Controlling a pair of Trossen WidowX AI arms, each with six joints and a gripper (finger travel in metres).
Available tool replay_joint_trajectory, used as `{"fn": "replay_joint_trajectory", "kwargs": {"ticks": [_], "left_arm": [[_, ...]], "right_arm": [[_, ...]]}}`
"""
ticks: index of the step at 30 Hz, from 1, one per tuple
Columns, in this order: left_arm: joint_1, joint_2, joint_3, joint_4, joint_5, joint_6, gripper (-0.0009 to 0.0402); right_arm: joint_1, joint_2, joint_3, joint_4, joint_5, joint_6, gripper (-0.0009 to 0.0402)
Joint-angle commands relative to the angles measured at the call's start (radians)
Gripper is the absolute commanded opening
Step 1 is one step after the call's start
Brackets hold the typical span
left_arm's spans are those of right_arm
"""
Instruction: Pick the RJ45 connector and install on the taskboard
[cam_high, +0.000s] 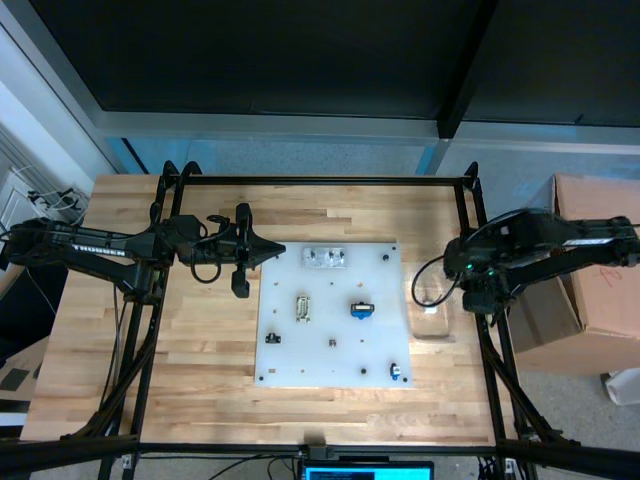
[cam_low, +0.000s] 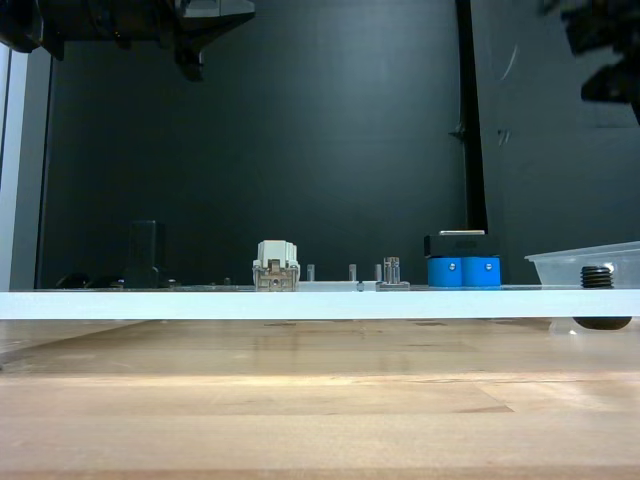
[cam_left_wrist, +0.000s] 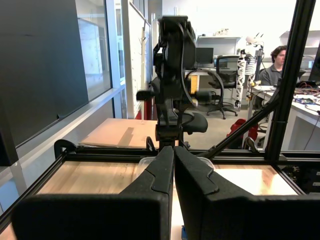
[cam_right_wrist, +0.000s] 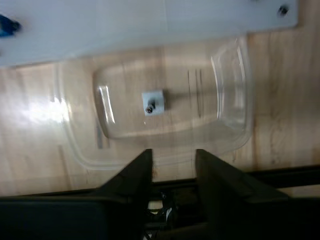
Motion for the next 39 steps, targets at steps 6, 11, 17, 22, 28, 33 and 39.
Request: {"fn": "replay_joint_trajectory", "kwargs": {"ticks": [6,11,17,22,28,33,39], "left_arm": [[0.000,0.000,0.000,0.000,0.000,0.000,0.0000],[0.000,0.000,0.000,0.000,0.000,0.000,0.0000],[0.000,0.000,0.000,0.000,0.000,0.000,0.0000],[0.000,0.000,0.000,0.000,0.000,0.000,0.0000],[0.000,0.000,0.000,0.001,0.000,0.000,0.0000],[0.000,0.000,0.000,0.001,0.000,0.000,0.0000],[0.000,0.000,0.000,0.000,0.000,0.000,0.0000]], "right_arm": [[0.025,0.024,-0.154,0.175,-0.002,0.010,0.0199],[0.047,0.072,-0.217,0.227,-0.002,0.008,0.0198],[0.069,0.126,-0.269,0.299,-0.006,0.011,0.0179],[0.071,0.157,-0.315,0.379,-0.011,0.011,0.0164],[0.074,0.208,-0.348,0.432,-0.010,0.003,0.0146],[0.074,0.232,-0.356,0.468,-0.011,0.003,0.0121],[0.075,0.236,-0.356,0.466,-0.011,0.003,0.0073]]}}
